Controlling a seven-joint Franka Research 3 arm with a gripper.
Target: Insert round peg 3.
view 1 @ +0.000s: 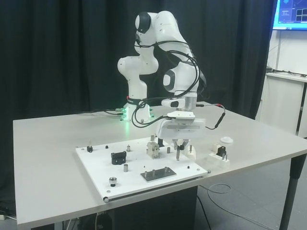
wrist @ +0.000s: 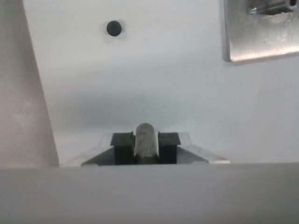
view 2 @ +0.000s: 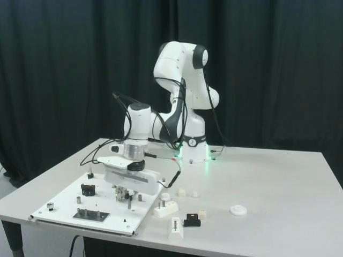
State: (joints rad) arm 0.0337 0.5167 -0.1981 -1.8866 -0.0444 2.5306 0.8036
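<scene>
Above the white board (view 1: 120,179), the gripper (wrist: 145,148) hangs clamped on the peg (wrist: 145,140). Risk, as I judge it: the small black hole (wrist: 114,28) sits well off-axis, so descending misaligned could jam the peg.

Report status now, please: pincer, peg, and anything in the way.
Pincer shut on round peg, above white board. Peg not yet inserted. Black hole ahead, path open.

Round peg 3 (wrist: 145,141) is a short grey metal cylinder with a rounded tip, standing upright and clamped between the hand's (wrist: 145,145) two black fingers (wrist: 122,147), just above the white board (view 1: 139,168).
</scene>
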